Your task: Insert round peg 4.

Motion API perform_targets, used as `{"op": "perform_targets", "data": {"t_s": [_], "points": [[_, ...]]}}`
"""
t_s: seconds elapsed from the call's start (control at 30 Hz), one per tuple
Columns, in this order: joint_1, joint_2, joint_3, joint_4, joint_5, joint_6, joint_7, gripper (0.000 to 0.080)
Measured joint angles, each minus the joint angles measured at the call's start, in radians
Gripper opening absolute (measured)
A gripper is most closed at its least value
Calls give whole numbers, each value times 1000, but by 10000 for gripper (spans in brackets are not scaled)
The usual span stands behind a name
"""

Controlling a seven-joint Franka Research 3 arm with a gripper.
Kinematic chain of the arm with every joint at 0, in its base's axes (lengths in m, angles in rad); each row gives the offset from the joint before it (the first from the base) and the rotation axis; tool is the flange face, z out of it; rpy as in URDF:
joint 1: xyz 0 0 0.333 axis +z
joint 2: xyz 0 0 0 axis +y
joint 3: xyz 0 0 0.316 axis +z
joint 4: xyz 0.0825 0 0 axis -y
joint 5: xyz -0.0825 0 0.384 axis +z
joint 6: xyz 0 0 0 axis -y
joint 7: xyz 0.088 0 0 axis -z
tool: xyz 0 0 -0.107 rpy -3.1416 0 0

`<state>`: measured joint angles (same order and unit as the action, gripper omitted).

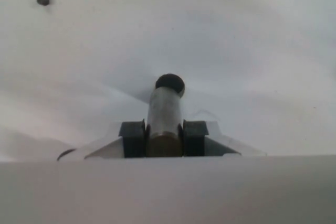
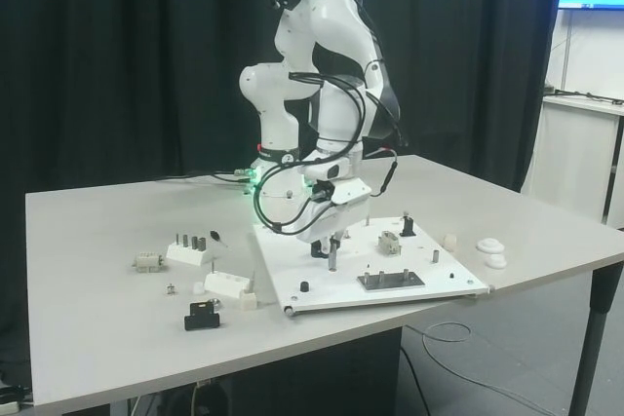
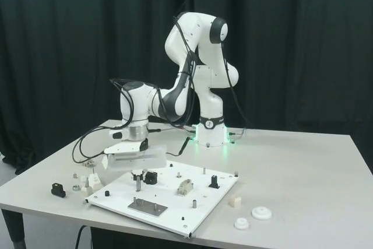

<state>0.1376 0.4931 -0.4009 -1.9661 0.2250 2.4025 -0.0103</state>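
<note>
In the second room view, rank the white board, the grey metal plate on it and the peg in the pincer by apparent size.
1. White board
2. Grey metal plate
3. Peg, held upright in the pincer

Arms: one white seven-jointed robot arm [image 3: 192, 80] is counted, bolted on the grey table [image 3: 303, 167].
Grippers: one two-fingered gripper [image 1: 164, 139] is seen, closed around one grey metal round peg [image 1: 164, 111].
Boards: one white flat square board [image 2: 390, 289] is counted.
Plates: one grey metal rectangular plate [image 2: 391, 281] is found at the board's 6 o'clock edge in the first room view.
Discs: two white round discs [image 3: 252, 218] are counted off the board, at 4 o'clock from it in the second room view.
Blocks: two white peg-holder blocks [image 2: 190, 251] are seen off the board.
</note>
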Motion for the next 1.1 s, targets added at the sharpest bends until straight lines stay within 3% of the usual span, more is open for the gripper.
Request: {"op": "perform_targets", "data": {"t_s": [1.1], "points": [[2,20,0,12,-2,13,0,150]]}}
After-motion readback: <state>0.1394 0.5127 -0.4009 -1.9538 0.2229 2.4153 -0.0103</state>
